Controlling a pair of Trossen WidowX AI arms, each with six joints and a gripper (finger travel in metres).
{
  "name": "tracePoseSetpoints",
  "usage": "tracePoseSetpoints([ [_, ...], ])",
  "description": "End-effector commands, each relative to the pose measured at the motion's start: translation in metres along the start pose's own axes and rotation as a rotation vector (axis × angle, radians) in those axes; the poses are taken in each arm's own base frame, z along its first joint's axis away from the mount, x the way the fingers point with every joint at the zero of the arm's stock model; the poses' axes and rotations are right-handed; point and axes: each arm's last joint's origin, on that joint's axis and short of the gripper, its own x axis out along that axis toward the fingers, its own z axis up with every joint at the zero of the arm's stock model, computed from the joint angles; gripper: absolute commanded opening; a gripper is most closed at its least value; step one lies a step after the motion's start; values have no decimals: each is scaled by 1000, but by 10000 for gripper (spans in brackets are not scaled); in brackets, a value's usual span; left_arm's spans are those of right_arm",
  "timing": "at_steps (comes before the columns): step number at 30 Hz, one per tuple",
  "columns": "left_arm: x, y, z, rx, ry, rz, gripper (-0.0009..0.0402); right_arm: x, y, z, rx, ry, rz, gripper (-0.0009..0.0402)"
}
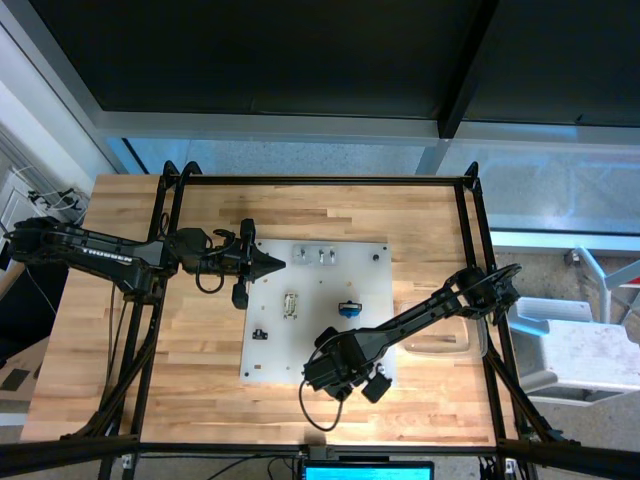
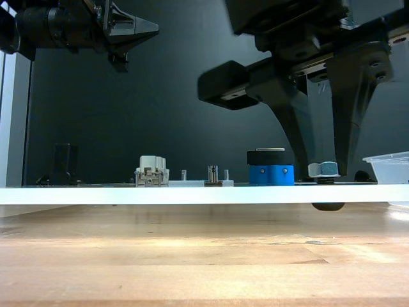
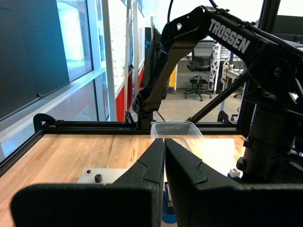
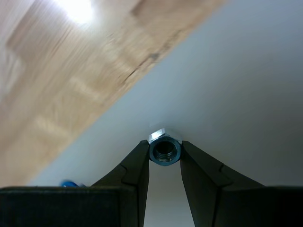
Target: Pick the M12 fastener and fasten on the M12 threads
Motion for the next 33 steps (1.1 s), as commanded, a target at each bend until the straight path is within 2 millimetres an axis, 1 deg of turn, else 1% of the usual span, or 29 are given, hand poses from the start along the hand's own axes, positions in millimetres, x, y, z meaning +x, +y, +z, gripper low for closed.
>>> tracePoseSetpoints([
  [1, 0, 0, 0, 0, 0, 0, 0, -1, 0, 0, 190, -1, -2, 28],
  [9, 0, 0, 0, 0, 0, 0, 0, -1, 0, 0, 694, -4, -2, 27],
  [17, 0, 0, 0, 0, 0, 0, 0, -1, -1, 1, 1031, -15, 0, 28],
  [19, 0, 0, 0, 0, 0, 0, 0, -1, -1, 1, 1139, -17, 2, 27],
  [27, 0, 0, 0, 0, 0, 0, 0, -1, -1, 1, 1649, -21, 8, 28],
  [33, 0, 0, 0, 0, 0, 0, 0, -1, -2, 2, 1884, -22, 11, 28],
])
